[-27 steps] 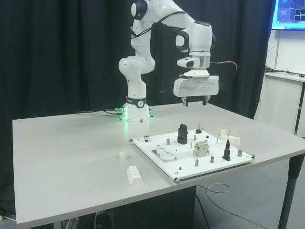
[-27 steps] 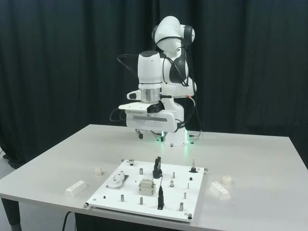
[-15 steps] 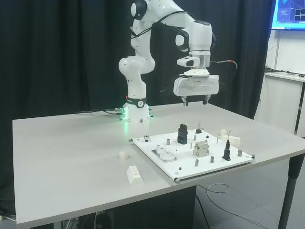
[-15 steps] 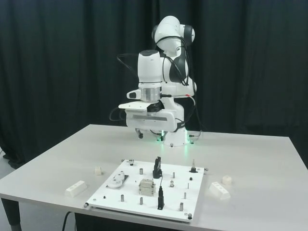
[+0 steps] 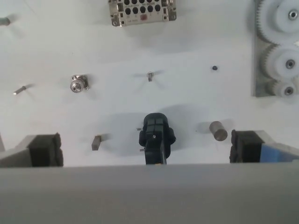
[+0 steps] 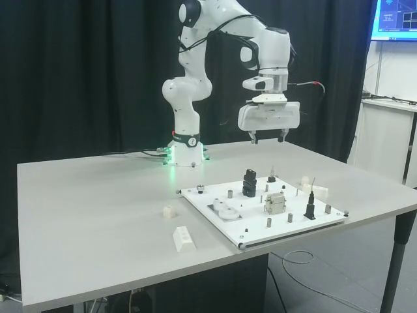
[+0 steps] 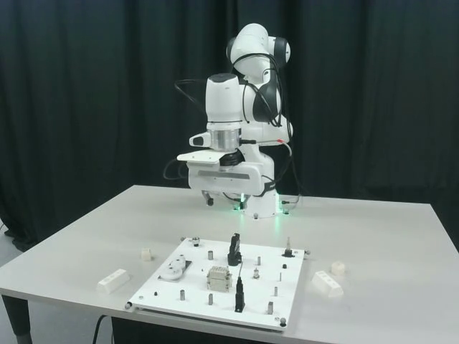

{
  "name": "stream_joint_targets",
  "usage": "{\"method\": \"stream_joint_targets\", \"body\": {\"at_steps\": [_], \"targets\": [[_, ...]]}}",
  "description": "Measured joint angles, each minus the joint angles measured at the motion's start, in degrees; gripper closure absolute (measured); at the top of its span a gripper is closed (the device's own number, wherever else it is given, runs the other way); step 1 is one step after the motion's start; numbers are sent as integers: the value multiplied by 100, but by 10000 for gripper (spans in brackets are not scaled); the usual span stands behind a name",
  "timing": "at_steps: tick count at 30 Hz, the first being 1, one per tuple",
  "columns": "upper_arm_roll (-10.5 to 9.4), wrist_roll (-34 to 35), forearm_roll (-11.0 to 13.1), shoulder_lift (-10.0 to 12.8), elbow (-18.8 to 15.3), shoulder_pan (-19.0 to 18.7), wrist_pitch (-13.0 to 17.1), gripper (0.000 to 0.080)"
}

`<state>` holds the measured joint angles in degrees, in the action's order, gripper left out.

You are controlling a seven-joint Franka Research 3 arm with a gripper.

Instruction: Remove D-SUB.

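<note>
A black hooded plug (image 6: 248, 182), which I take for the D-SUB, stands upright on the white board (image 6: 260, 225). It also shows in the second room view as the black plug (image 7: 233, 251) on the board (image 7: 193, 290). My gripper (image 6: 267, 139) hangs high above the board, over its far edge, and touches nothing. The gripper (image 7: 224, 203) is open. In the wrist view the black plug (image 5: 156, 137) lies between the two widely spread fingers (image 5: 44, 149), far below them, with the gripper (image 5: 145, 148) holding nothing.
On the board are a grey multi-pin connector (image 6: 275, 202), white gears (image 6: 226, 210), a slim black plug (image 6: 311, 207) and several small pegs. White blocks (image 6: 184, 238) lie on the table beside the board, and others (image 7: 326, 283) on its opposite side.
The gripper has risen slightly, staying open. Nothing on the board has moved.
</note>
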<state>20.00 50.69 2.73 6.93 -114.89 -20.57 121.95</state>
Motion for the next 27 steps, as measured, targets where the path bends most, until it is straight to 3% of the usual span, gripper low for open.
{"method": "stream_joint_targets", "body": {"at_steps": [27], "targets": [[0, 37, -96, -2, 8, -1, -56, 3]]}}
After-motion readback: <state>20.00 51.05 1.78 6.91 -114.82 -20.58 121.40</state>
